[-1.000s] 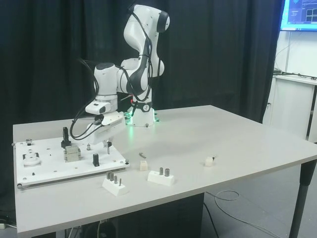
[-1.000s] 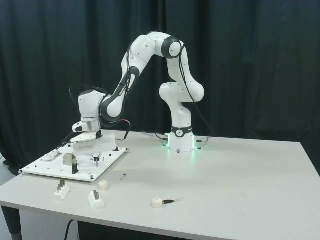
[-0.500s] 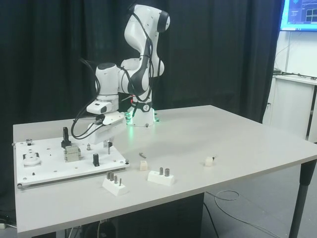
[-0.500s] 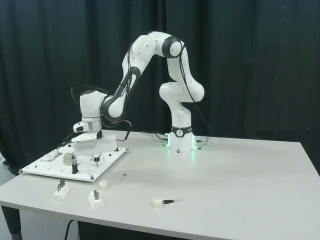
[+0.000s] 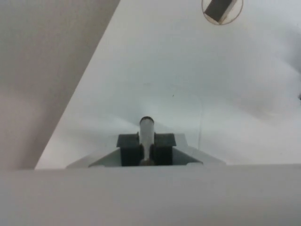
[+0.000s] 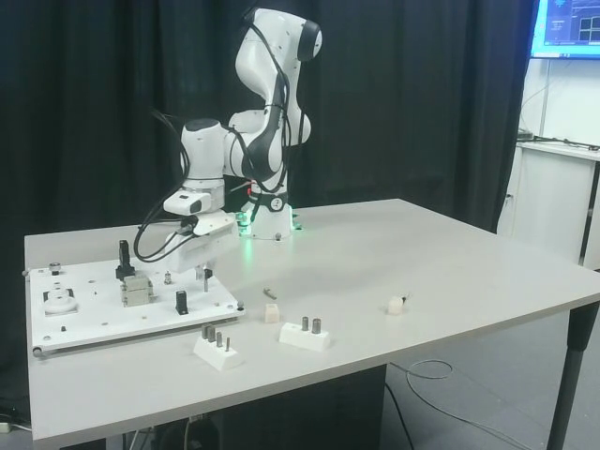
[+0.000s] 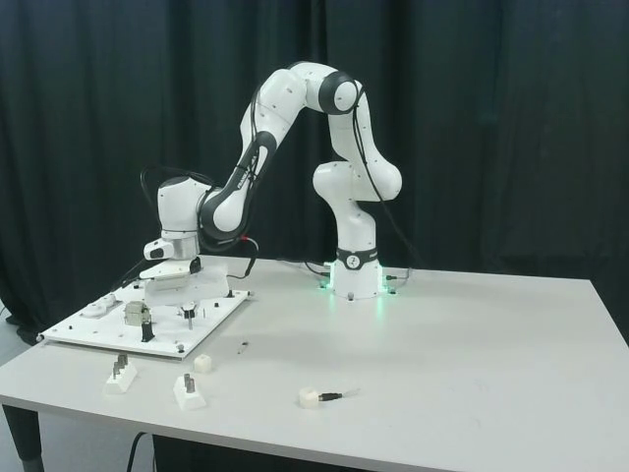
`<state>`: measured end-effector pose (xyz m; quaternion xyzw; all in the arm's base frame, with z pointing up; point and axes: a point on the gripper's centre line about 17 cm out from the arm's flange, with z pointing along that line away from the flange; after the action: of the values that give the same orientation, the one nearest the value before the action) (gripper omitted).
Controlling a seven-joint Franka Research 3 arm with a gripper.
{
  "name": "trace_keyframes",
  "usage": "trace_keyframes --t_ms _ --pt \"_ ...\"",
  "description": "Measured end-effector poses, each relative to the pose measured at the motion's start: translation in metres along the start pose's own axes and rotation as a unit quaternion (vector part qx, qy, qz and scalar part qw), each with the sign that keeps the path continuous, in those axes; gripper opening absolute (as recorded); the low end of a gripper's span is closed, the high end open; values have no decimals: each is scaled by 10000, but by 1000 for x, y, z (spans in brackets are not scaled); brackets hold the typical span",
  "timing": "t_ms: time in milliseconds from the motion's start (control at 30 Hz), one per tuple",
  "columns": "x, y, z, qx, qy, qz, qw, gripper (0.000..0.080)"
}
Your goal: Insert round peg 2.
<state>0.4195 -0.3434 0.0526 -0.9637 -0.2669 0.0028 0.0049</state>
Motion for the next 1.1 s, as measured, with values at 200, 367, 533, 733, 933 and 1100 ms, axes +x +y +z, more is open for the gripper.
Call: trace_keyframes --t_ms 200,367,533,733,933,1100 --pt "0 0 1 -8 15 26 10000 61" --pt "1 -1 4 -39 5 23 10000 61" --pt "1 -1 8 -84 4 43 10000 61" --pt "1 0 14 -117 -19 34 9999 61" --pt "1 3 16 -181 -42 22 9998 162" --pt "4 7 13 -249 -15 51 9997 542"
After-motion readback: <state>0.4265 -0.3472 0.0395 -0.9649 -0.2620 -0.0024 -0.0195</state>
